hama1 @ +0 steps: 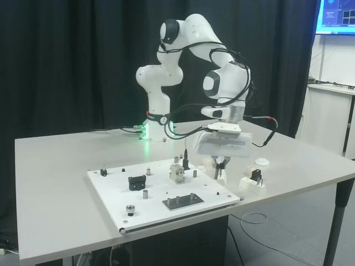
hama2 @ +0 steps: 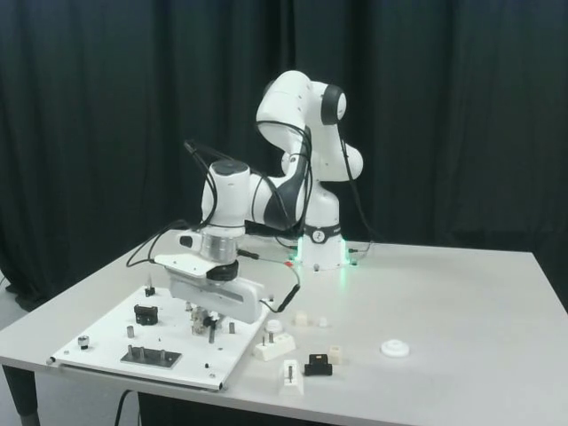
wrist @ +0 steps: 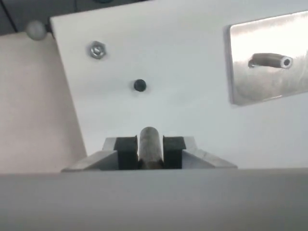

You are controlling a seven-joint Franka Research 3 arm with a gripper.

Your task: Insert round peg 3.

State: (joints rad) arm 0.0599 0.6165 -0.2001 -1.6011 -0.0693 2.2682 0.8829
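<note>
**Peg in grip, not yet seated**

Black jaws pinch round peg 3 (wrist: 149, 147) upright between them, over the white board (wrist: 192, 110). Picking looks done; insertion remains. The gripper (hama1: 218, 166) hangs near the board's edge, fixtures close beside it, while the bench (hama1: 55, 166) beyond offers open room.

Two room cameras stand well back at opposite front corners of the bench (hama1: 55, 166), both taking in the arm (hama2: 293, 169) and white board (hama1: 161, 208), while the wrist camera looks down close over that board.
</note>
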